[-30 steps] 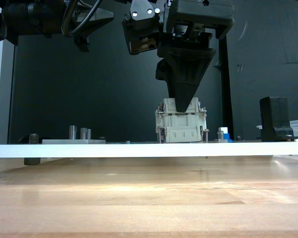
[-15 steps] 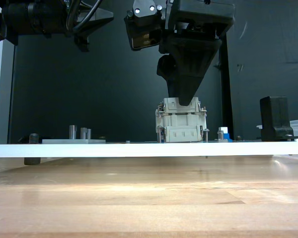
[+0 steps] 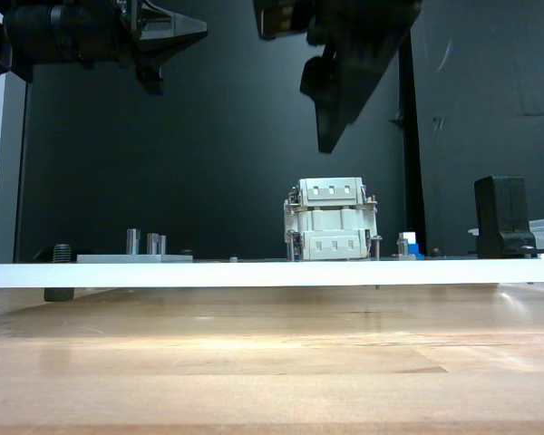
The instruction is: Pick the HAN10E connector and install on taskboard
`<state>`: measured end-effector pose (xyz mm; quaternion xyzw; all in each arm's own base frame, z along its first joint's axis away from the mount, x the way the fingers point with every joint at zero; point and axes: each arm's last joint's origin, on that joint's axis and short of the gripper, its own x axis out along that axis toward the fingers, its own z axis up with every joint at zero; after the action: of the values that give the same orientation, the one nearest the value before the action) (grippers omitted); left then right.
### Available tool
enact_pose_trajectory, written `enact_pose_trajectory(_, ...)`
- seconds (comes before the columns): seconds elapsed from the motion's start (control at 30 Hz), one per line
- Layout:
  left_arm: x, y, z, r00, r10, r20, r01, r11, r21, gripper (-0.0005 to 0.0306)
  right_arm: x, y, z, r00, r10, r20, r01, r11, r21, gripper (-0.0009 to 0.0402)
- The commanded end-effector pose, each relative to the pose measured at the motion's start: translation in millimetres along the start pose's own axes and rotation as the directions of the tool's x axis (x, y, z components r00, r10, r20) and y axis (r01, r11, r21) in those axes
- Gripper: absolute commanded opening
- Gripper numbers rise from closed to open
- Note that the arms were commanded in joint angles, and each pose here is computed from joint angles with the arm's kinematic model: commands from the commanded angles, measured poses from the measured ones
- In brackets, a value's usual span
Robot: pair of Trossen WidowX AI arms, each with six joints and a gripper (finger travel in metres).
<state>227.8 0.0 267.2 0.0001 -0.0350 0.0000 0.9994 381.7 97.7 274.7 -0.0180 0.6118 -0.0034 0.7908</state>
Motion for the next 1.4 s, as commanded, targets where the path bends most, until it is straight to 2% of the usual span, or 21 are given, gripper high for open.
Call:
enact_pose_trajectory(0.03,0.1,0.0,0,1.000,0.000,0.000,0.000,1.000,0.000,0.0001,-14.4,-1.8,-2.9,0.999,0.008,0.031,-0.008,1.000,0.004,0.0373)
enact_pose_trajectory(0.2,0.1,0.0,0,1.000,0.000,0.000,0.000,1.000,0.000,0.0001,-24.9,-3.7,-6.9,0.999,0.010,0.040,-0.010,1.000,0.005,0.0373)
enact_pose_trajectory(0.83,0.1,0.0,0,1.000,0.000,0.000,0.000,1.000,0.000,0.0001,-25.0,-3.7,-6.9,0.999,0.011,0.040,-0.011,1.000,0.005,0.0373)
enact_pose_trajectory(1.03,0.1,0.1,0,1.000,0.000,0.000,0.000,1.000,0.000,0.0001,-33.6,-11.5,-7.1,0.997,0.020,0.074,-0.023,0.998,0.051,0.0369)
enact_pose_trajectory(1.2,0.1,0.0,0,1.000,0.000,0.000,0.000,1.000,0.000,0.0001,-43.5,-25.5,-10.4,0.983,0.031,0.183,-0.046,0.996,0.077,0.0330)
enact_pose_trajectory(1.4,0.1,0.0,0,1.000,0.000,0.000,0.000,1.000,0.000,0.0001,-50.4,-47.5,-27.1,0.950,0.023,0.310,-0.061,0.992,0.112,0.0248)
